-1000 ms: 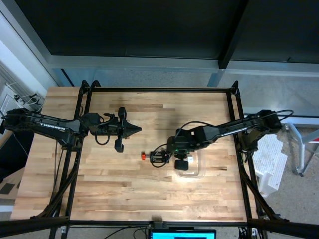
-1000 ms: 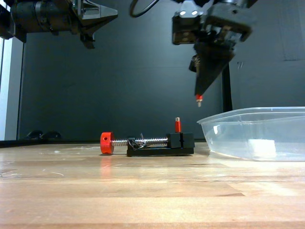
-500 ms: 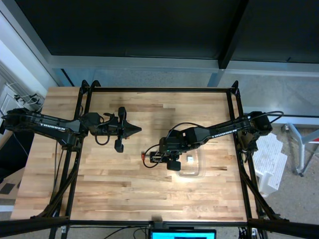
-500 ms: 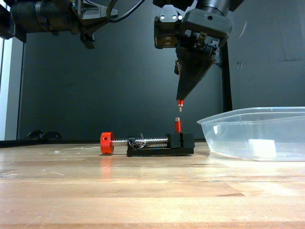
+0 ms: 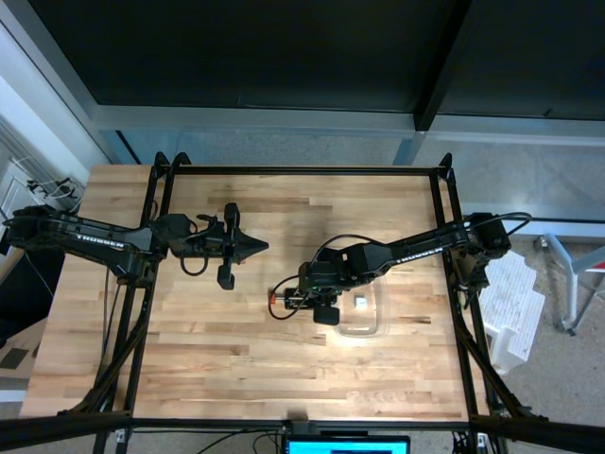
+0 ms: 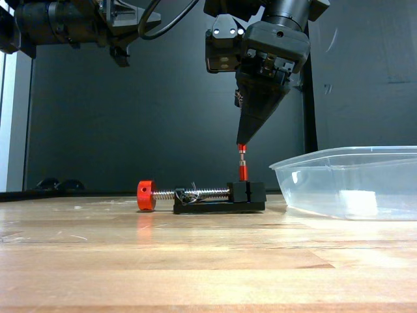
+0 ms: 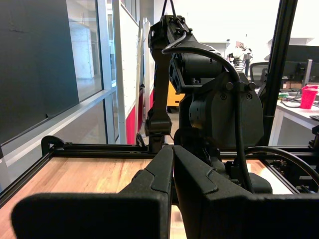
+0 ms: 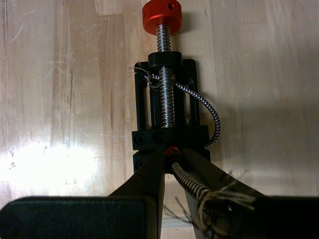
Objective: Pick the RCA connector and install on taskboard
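The taskboard [image 6: 218, 199] is a black block with a red knob [image 6: 146, 195], a silvery screw and a red upright post [image 6: 243, 172] at its right end. In the high view the taskboard [image 5: 291, 301] lies at mid-table, mostly under the right arm. My right gripper [image 6: 242, 145] points straight down, shut on the RCA connector [image 6: 242, 151], whose tip meets the top of the post. In the right wrist view the connector [image 8: 173, 150] sits between the fingers [image 8: 149, 172], its braided cable [image 8: 192, 183] trailing back. My left gripper [image 5: 260, 247] hovers shut and empty, well left of the board.
A clear plastic tray [image 6: 326, 179] stands right of the taskboard, holding a small white piece [image 6: 357, 202]. In the high view the tray [image 5: 378, 326] sits just beside the right gripper [image 5: 317, 295]. A black frame [image 5: 302, 171] rims the table. The left fingers [image 7: 164, 169] are pressed together.
My right gripper has moved left from the tray's edge and come down over the taskboard, bringing the connector onto the red post. The left arm has not moved.
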`<state>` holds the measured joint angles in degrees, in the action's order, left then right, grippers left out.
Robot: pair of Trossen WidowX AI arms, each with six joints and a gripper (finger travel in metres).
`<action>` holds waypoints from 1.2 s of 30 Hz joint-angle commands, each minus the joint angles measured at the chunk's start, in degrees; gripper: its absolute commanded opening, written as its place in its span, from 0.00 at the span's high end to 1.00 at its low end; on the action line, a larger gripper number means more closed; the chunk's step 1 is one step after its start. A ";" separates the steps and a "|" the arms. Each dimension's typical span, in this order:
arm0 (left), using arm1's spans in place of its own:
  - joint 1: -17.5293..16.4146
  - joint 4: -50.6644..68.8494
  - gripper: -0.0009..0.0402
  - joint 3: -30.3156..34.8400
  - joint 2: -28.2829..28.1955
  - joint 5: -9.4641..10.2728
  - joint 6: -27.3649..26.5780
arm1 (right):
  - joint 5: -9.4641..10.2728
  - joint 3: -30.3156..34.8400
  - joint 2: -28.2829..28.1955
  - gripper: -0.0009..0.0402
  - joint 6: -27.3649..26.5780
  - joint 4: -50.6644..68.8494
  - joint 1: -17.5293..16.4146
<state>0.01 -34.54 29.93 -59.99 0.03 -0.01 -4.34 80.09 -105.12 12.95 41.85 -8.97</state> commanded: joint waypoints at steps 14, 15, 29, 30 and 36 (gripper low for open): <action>0.00 0.00 0.98 0.02 0.00 0.00 0.00 | -0.17 -0.15 0.00 0.98 -0.02 0.15 0.22; 0.00 -0.02 0.98 0.02 -0.02 -0.02 0.00 | -0.17 -0.15 0.00 0.98 0.00 0.13 0.22; -0.02 0.00 0.98 0.02 -0.02 0.00 0.02 | -0.15 -1.14 -0.37 0.98 0.04 -1.03 0.26; 0.00 0.00 0.98 0.02 0.00 0.00 0.02 | -0.17 -1.22 -0.37 0.98 0.04 -1.09 0.26; 0.00 0.00 0.98 0.02 -0.02 0.00 0.02 | -0.17 -2.56 -0.37 0.98 0.02 -2.29 0.24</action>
<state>0.01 -34.54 29.93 -59.99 0.03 -0.01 -4.49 77.84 -105.45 12.95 39.42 -8.71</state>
